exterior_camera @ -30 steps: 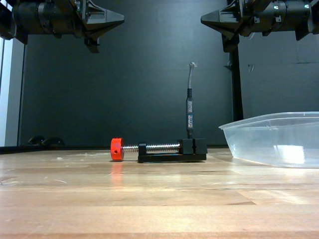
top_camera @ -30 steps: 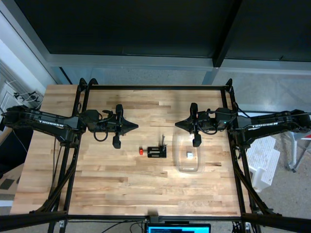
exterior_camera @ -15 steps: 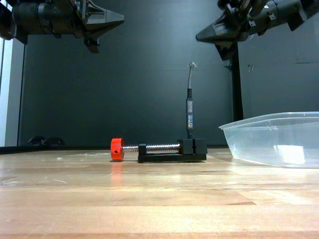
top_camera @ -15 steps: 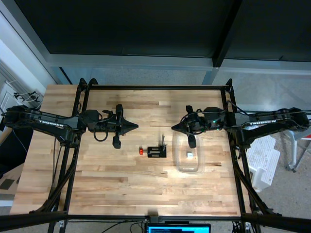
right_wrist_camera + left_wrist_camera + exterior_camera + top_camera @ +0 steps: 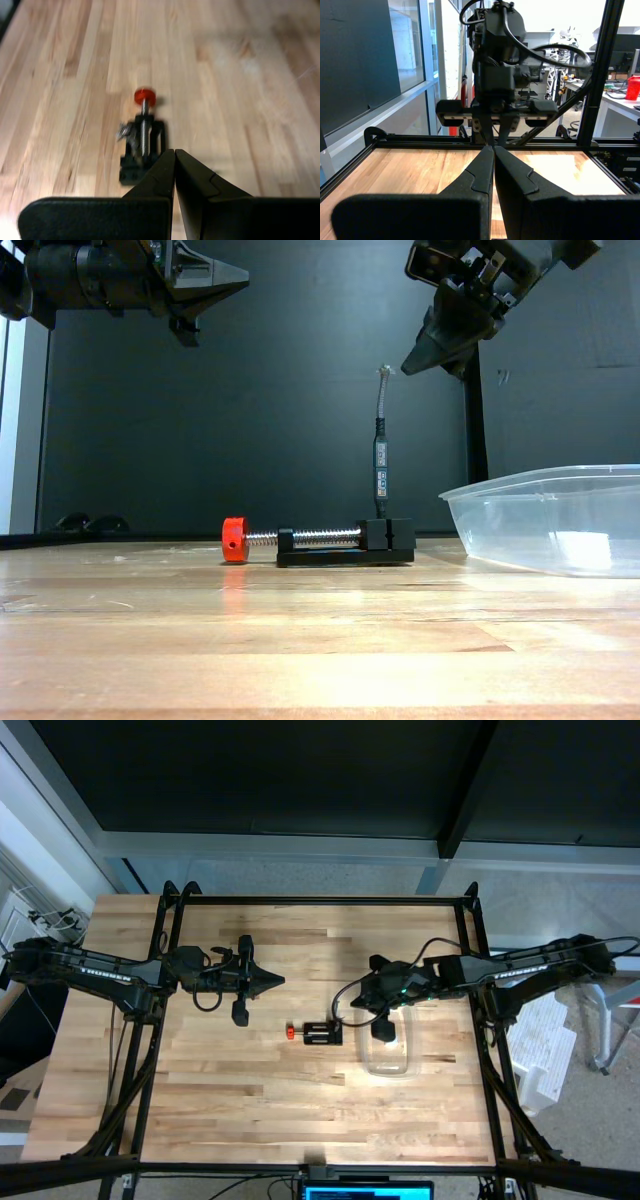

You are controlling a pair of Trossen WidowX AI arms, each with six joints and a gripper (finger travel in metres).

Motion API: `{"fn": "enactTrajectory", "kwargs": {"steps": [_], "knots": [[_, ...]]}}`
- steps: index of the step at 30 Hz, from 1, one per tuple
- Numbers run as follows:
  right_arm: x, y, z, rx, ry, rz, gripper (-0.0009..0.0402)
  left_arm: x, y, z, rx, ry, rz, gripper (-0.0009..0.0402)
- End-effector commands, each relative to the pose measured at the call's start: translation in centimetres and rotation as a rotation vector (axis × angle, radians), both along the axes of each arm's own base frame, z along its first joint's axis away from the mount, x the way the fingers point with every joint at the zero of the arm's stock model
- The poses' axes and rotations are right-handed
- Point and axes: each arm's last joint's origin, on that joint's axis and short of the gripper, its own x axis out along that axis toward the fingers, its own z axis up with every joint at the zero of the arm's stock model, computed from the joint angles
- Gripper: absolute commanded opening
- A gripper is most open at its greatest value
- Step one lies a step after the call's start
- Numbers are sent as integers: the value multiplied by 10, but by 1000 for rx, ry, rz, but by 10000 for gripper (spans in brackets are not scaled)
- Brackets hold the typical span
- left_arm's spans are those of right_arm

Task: Remove the USB-C connector from taskboard and place in the container

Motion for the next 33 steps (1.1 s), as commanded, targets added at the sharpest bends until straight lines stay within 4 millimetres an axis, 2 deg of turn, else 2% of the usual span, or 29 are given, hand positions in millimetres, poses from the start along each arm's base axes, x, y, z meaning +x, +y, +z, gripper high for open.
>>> {"fn": "enactTrajectory", "kwargs": {"steps": [1, 8, 17, 21, 33], "knots": [[8, 5, -4, -8, 69, 15, 0, 0, 0, 0, 0, 0, 0, 0], [22, 16, -13, -23, 174, 49, 12, 0, 0, 0, 0, 0, 0, 0], [42, 21, -17, -36, 275, 53, 101, 0, 0, 0, 0, 0, 0, 0], [51, 22, -18, -42, 315, 54, 128, 0, 0, 0, 0, 0, 0, 0], [75, 27, -27, -71, 363, 86, 145, 0, 0, 0, 0, 0, 0, 0]]}}
